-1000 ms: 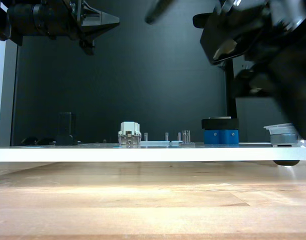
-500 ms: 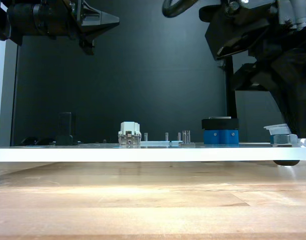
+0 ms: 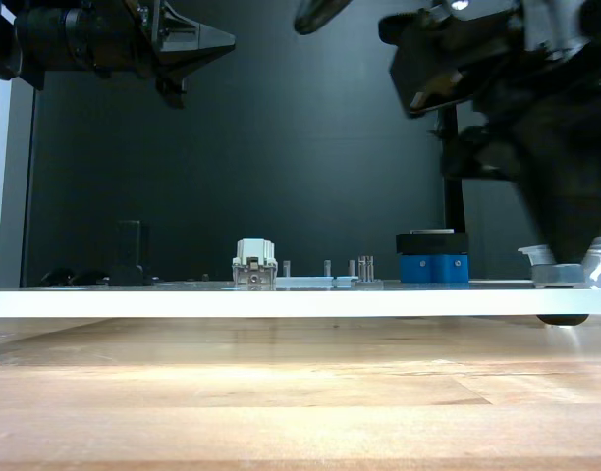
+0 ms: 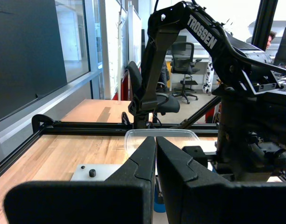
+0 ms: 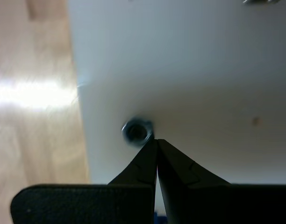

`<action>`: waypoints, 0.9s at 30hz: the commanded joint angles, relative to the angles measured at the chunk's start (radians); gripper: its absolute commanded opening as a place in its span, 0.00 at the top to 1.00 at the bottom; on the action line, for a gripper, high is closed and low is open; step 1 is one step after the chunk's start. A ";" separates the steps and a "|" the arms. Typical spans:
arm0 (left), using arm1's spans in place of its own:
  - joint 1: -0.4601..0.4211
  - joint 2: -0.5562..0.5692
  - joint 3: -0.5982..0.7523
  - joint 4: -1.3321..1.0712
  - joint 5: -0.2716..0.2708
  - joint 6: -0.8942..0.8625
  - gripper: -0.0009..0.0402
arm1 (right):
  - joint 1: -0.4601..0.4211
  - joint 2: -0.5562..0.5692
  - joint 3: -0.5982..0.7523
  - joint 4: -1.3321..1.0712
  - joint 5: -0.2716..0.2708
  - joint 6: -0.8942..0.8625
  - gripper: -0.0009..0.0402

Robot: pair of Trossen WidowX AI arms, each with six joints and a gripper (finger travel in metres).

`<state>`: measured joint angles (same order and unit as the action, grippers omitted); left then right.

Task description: Pick the M12 nut and place it on its threads and fasten

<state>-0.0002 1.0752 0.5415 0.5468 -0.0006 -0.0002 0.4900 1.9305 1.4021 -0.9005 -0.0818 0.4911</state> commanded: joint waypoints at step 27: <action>0.000 0.000 0.000 0.001 0.000 0.000 0.98 | -0.101 -0.249 -0.061 0.076 0.127 -0.168 0.98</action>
<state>-0.0002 1.0748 0.5415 0.5468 -0.0002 -0.0002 0.4061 1.7145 1.3590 -0.8570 0.0322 0.3393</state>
